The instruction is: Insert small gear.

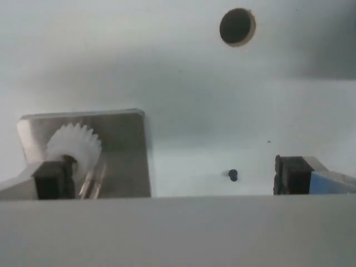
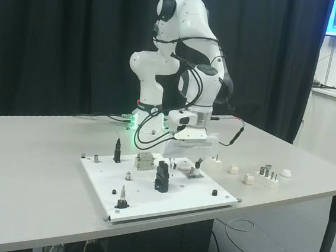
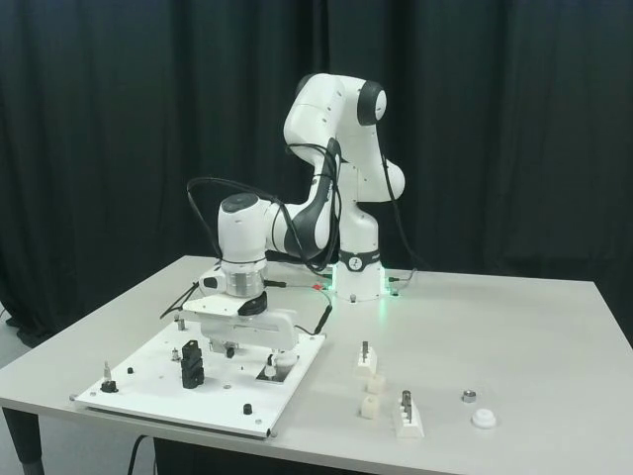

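A small white gear sits on a grey metal plate with two thin metal pins beside it. My gripper hangs just above, open wide, with nothing between its black fingertips. One fingertip is right beside the gear; the other is far off to the side. In the first room view the gear lies on the white board under the gripper. In the second room view the gear shows at the board's right edge, below the gripper.
A round hole and a small black screw mark the board. Black fixtures and short pegs stand on it. White blocks and a round white piece lie on the table to the right.
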Controlling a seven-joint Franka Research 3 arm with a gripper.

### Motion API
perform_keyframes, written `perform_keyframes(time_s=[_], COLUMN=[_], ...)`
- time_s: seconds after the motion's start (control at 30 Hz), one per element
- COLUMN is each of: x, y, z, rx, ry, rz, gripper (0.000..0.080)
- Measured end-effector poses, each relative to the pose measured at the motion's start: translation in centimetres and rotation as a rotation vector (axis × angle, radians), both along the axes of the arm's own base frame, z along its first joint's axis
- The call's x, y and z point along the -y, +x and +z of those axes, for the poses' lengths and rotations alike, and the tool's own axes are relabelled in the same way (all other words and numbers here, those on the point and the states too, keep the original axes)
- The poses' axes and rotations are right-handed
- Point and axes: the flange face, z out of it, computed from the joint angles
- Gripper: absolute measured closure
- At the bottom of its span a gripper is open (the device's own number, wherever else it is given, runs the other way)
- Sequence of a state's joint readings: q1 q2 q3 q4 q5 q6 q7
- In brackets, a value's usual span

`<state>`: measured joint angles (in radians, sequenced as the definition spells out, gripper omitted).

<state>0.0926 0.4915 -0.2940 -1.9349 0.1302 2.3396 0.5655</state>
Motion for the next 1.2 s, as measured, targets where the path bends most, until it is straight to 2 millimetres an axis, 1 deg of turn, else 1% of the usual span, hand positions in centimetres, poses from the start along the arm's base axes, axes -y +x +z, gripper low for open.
perform_keyframes(time_s=[0.33, 0.7, 1.0, 1.2], x=[0.1, 0.1, -0.2, -0.6], y=[0.1, 0.2, 0.4, 0.5], z=[-0.9, -0.9, -0.5, 0.3], rx=[0.005, 0.007, 0.012, 0.008], ry=[-0.008, -0.008, -0.008, -0.001], rz=[0.003, 0.015, 0.020, 0.024], gripper=[0.0003, 0.0003, 0.0003, 0.0003])
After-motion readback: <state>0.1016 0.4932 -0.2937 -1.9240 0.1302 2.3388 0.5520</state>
